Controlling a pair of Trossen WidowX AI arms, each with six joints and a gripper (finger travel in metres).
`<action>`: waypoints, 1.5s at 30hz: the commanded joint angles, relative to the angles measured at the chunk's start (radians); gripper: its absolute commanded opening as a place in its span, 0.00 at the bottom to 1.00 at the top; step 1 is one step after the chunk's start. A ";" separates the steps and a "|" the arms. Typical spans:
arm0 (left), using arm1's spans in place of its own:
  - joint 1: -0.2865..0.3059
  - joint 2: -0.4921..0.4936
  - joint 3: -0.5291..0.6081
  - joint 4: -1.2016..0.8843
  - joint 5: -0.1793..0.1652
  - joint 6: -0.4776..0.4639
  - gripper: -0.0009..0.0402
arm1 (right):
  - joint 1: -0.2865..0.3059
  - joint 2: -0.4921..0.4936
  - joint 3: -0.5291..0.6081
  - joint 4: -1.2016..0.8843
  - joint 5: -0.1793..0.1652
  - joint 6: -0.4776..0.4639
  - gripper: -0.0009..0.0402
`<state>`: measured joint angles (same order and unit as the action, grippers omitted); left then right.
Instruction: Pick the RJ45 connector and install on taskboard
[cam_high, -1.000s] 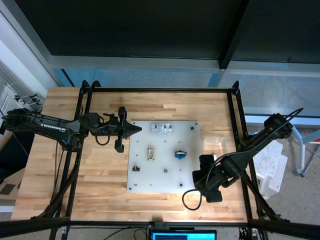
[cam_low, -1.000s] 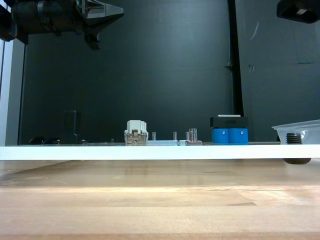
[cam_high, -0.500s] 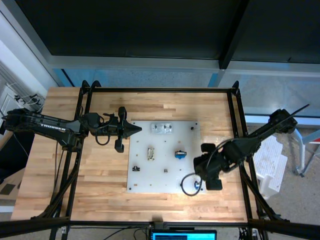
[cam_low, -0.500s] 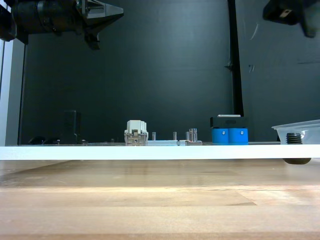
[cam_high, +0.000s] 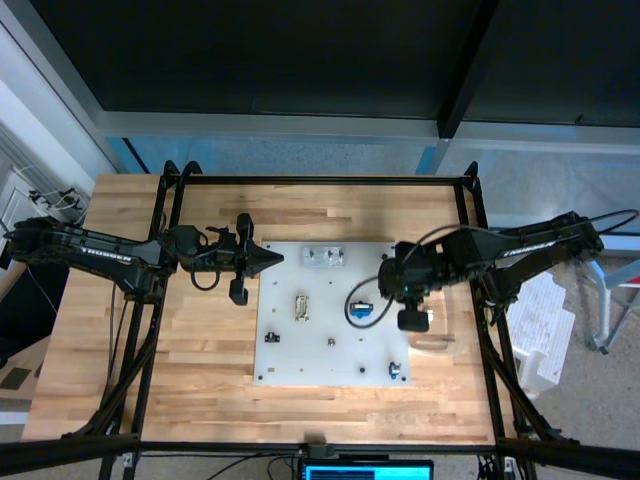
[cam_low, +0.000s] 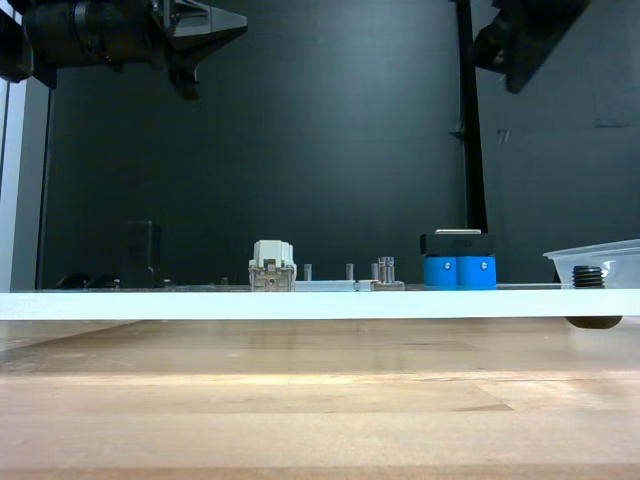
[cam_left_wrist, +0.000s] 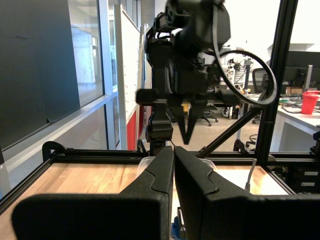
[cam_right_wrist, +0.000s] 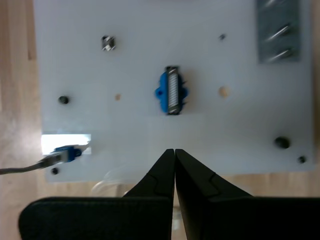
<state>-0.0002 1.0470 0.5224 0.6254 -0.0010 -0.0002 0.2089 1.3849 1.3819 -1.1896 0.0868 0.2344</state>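
Observation:
The taskboard (cam_high: 300, 352) is a white square plate lying in the middle of the table, seen edge-on in the low view (cam_low: 300, 304). My right gripper (cam_high: 398, 290) hangs high over the board's right side, pointing down. Its fingers (cam_right_wrist: 165, 172) are shut with nothing visible between them, above the plate (cam_right_wrist: 125, 65) near its edge. My left gripper (cam_high: 268, 258) is shut and parked above the board's far left corner, high in the low view (cam_low: 235, 20). The RJ45 connector does not show in any view.
On the board stand a blue fitting (cam_high: 360, 310), a pale blocky socket (cam_high: 300, 306) and a silver plate (cam_high: 324, 257). A blue plug on a grey cable (cam_high: 398, 372) lies at the near right corner. A clear tray (cam_high: 432, 338) sits right of the board.
My right arm has swung from the table's near right area up and away to hang over the board's right side, uncovering the blue plug. The left arm has not moved.

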 joint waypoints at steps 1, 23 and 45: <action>0.000 0.000 0.000 0.000 0.000 0.000 0.02 | -0.059 -0.022 -0.002 0.071 -0.001 -0.052 0.02; 0.000 0.000 0.000 0.000 0.000 0.000 0.02 | -0.205 -0.334 -0.411 1.015 -0.035 -0.187 0.02; 0.000 0.000 0.000 0.000 0.000 0.000 0.02 | -0.231 -0.495 -0.864 1.648 -0.025 -0.108 0.02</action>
<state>-0.0002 1.0470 0.5228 0.6254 -0.0006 -0.0002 -0.0227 0.8932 0.5247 0.4576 0.0601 0.1265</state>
